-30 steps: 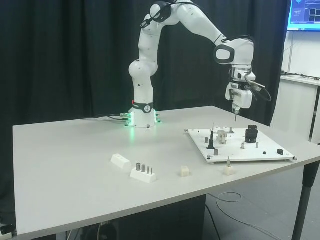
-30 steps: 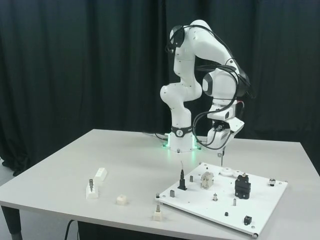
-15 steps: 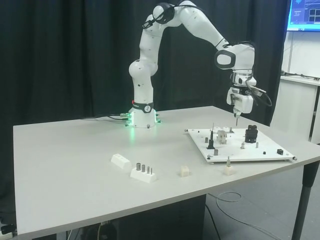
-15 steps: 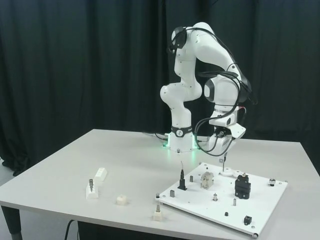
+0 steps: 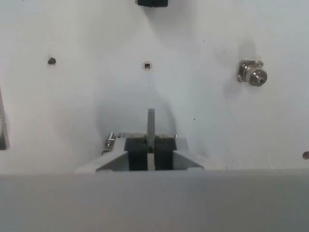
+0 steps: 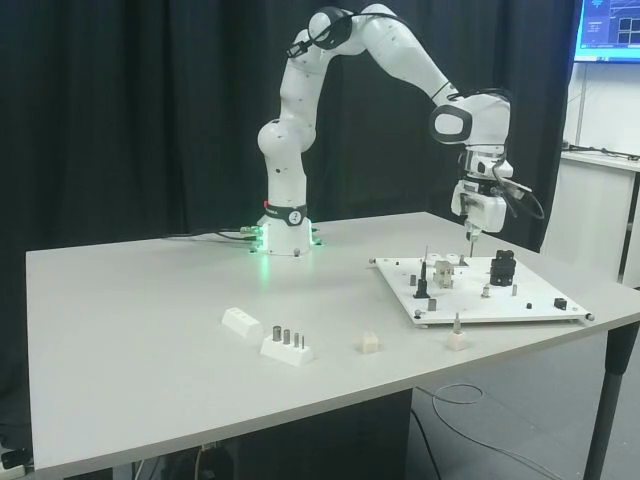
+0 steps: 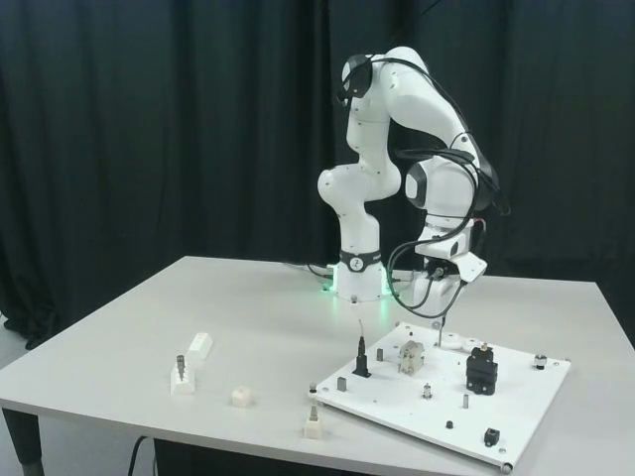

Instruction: Insert square peg 1.

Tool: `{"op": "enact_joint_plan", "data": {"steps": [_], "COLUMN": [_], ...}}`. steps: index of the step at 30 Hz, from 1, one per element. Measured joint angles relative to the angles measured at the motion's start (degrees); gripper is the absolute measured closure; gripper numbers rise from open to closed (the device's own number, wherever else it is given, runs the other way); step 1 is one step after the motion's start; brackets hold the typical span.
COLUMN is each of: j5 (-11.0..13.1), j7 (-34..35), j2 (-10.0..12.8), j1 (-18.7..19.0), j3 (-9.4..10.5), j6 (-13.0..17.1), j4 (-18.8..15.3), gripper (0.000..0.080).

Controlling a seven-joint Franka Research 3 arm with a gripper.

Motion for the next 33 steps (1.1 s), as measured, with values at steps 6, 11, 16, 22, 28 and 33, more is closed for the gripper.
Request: {"op": "enact_joint_plan", "data": {"steps": [6,11,16,22,28,33], "j5": [0.0,0.0,0.1,0.4,0.8,1.3], "j7": [0.0,0.0,0.0,0.0,0.0,0.0], "j2": [0.9,1.7,2.7,3.9,5.1,6.0], "j1": [-0.3,-0.5,-0.5,-0.5,-0.5,-0.5], "j3": [-0.01,-0.02,-0.02,0.07,0.18,0.39], "j6": [1.1,2.2,3.3,4.2,5.7,6.5], "j4": [0.0,0.0,0.0,0.0,0.0,0.0], "gripper": [0.0776,0.0776,0.0776,0.0776,0.0776,0.0776]}}
